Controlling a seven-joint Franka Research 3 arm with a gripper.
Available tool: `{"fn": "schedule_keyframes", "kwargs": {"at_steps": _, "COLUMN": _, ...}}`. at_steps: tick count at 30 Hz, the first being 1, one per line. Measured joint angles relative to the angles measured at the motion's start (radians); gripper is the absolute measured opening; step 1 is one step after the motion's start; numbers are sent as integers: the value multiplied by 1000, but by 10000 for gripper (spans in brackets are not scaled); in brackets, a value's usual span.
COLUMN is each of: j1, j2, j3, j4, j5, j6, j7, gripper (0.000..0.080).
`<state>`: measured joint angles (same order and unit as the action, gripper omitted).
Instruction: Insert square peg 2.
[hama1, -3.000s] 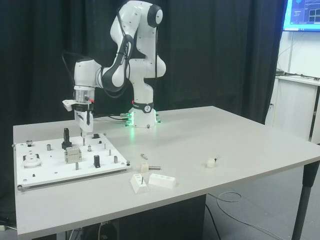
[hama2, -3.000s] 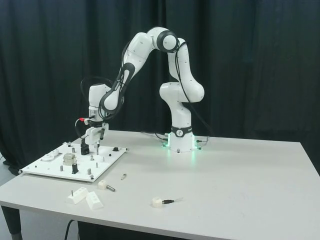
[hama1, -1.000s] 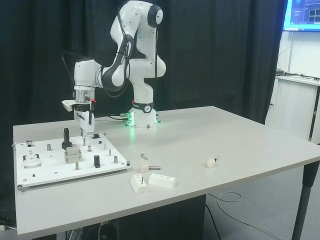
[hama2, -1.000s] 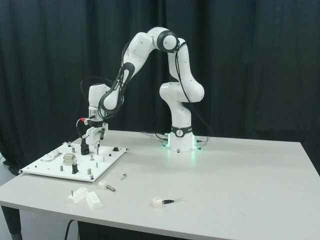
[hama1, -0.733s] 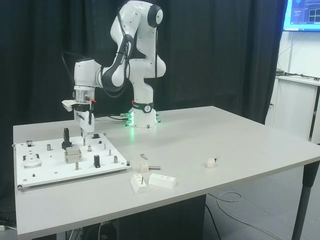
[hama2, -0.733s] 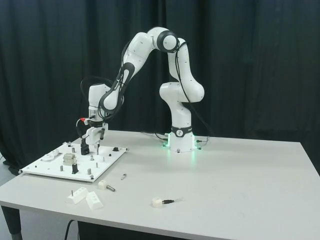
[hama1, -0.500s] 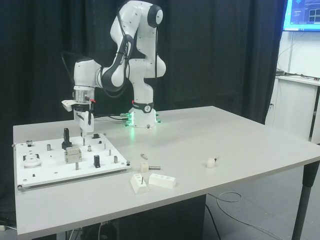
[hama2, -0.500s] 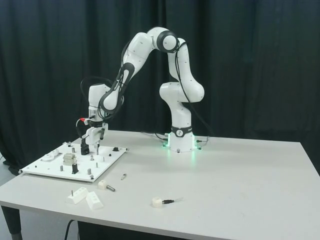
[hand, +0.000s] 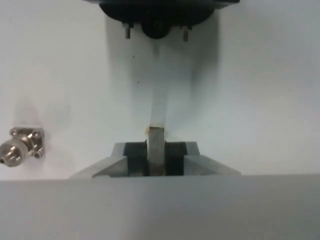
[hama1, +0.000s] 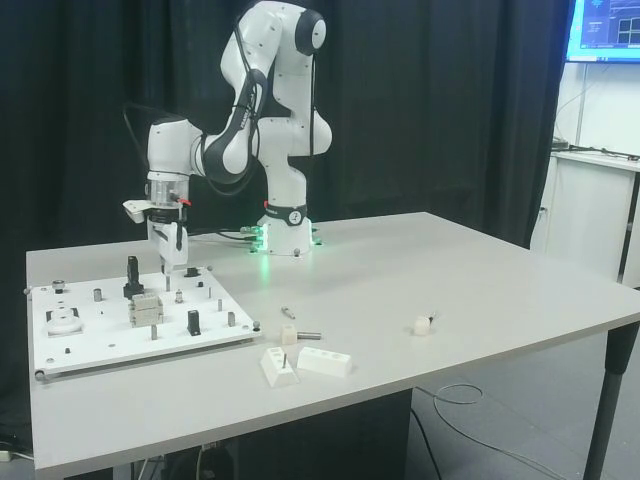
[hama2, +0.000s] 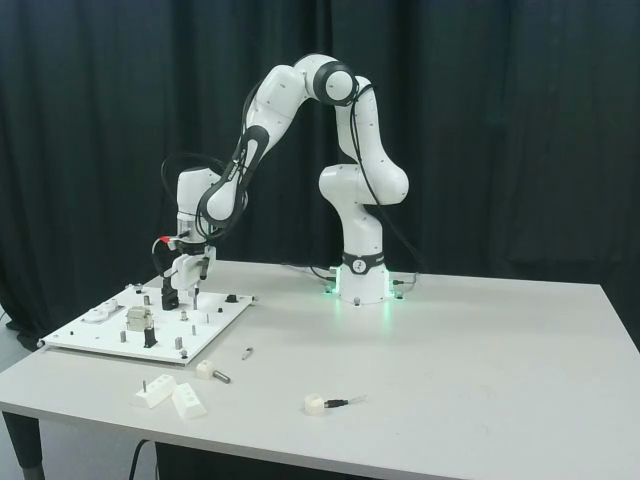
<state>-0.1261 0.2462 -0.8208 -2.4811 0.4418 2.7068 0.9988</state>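
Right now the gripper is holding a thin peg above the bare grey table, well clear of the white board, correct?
Not quite. The gripper does hold the thin peg, but both room views show it over the white board, not the bare grey table.

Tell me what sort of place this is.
Likely a robotics lab or test cell: a white arm bolted to a grey table, a white board of pegs and fittings, black curtains all round.
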Motion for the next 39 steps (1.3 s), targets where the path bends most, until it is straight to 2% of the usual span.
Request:
{"fn": "schedule_keyframes", "kwargs": {"at_steps": 32, "j1": 4, "j2": 1, "j3": 0, "j4": 7, "j5": 0, "j6": 9, "j7": -16, "gripper": 67}}
{"fn": "schedule_keyframes", "kwargs": {"at_steps": 33, "j1": 5, "j2": 0, "j3": 0, "j4": 9, "j5": 0, "j6": 10, "j7": -14, "gripper": 293}}
{"fn": "schedule_keyframes", "kwargs": {"at_steps": 39, "j1": 10, "j2": -8, "j3": 0, "j4": 24, "j5": 0, "j6": 10, "j7": 21, "gripper": 293}}
